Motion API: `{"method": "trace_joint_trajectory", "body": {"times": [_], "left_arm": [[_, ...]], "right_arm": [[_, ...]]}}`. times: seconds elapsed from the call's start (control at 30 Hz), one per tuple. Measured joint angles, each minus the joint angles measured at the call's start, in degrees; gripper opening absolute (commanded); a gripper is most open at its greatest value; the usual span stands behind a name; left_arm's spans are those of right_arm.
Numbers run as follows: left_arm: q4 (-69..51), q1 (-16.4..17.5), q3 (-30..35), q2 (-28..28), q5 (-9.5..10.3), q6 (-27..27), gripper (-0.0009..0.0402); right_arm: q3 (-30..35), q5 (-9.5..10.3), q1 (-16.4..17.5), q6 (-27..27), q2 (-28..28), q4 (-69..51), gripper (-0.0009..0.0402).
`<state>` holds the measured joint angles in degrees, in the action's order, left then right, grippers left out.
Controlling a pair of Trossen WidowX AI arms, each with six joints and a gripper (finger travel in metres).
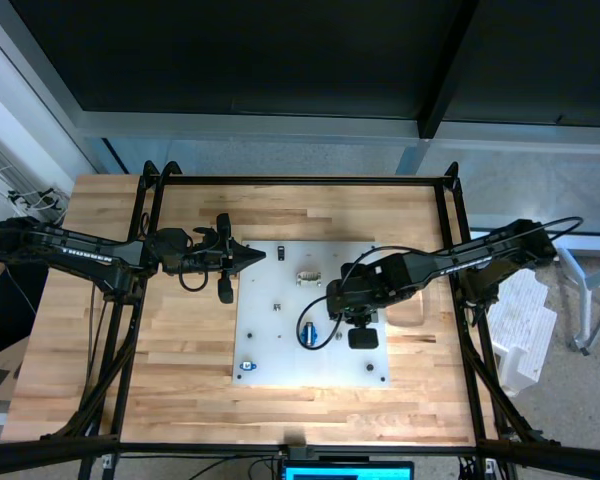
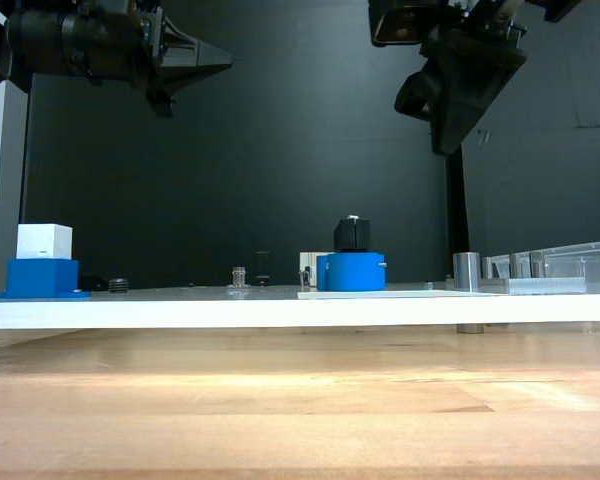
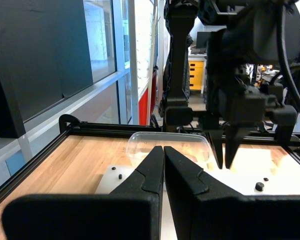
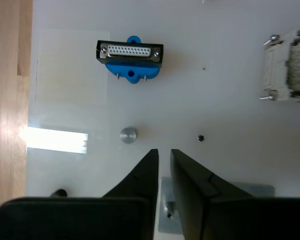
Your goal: Remove the 16mm cylinder and place in the container
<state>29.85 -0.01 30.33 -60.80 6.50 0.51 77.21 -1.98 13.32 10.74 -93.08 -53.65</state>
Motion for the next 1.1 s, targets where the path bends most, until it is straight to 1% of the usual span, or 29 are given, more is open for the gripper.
{"method": "trace_joint_trajectory", "body": {"times": [0.17, 0.27, 0.47, 0.57, 0.8, 0.87, 0.9, 0.93, 1.1], "left_arm": [[-0.02, 0.0, 0.0, 0.0, 0.02, 0.0, 0.0], [0.0, 0.0, 0.0, 0.0, 0.0, 0.02, 0.0], [-0.02, 0.0, 0.0, 0.0, 0.0, 0.0, 0.0], [-0.02, 0.0, 0.0, 0.0, 0.0, 0.0, 0.0], [0.0, 0.0, 0.0, 0.0, 0.0, 0.02, 0.0], [0.0, 0.0, -0.02, 0.0, 0.0, 0.0, 0.0], [0.0, 0.0, -0.02, 0.0, 0.0, 0.02, 0.0], [0.0, 0.0, 0.0, 0.0, 0.0, 0.0, 0.0], [-0.02, 0.0, 0.0, 0.0, 0.0, 0.0, 0.0]], "right_arm": [[0.59, -0.26, 1.16, 2.45, -2.86, -0.13, 0.0109], [0.98, -1.6, 1.9, 4.24, -4.52, -0.07, 0.0136], [1.01, -1.55, 2.99, 7.52, -7.06, 0.66, 0.0174], [1.01, -1.64, 3.58, 8.59, -8.22, 1.84, 0.018], [1.01, -1.68, 4.44, 10.05, -10.14, 3.89, 0.0175], [1.01, -2.05, 4.57, 10.1, -10.84, 4.04, 0.0177], [1.01, -2.86, 4.66, 10.25, -11.15, 4.24, 0.0178], [1.01, -3.13, 4.72, 10.43, -11.39, 4.52, 0.0178], [0.98, -2.97, 4.9, 10.45, -12.85, 5.46, 0.0174]]}}
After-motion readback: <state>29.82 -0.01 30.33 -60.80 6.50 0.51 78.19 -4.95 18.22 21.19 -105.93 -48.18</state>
